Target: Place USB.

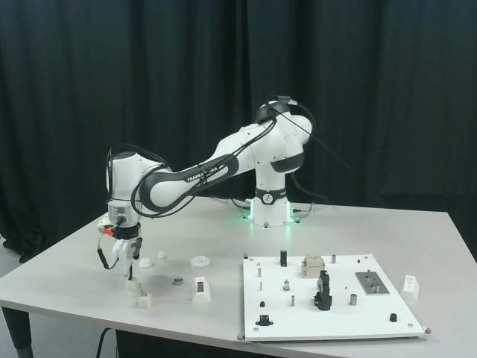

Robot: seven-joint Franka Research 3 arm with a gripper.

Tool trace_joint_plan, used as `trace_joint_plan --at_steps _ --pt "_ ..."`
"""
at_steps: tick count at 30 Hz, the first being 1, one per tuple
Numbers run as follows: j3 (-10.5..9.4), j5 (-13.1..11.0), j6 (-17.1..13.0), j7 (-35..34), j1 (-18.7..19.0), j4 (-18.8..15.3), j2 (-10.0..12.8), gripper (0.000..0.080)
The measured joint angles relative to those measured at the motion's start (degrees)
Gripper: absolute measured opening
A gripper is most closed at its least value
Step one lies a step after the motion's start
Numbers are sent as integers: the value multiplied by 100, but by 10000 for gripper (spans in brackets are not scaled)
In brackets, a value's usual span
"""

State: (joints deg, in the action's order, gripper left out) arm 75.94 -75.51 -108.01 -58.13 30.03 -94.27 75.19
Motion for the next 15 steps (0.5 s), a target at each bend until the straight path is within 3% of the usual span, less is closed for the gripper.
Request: trace_joint_plan --at_steps 15 --pt "-102 -20 -69 0 -25 -7 0 141"
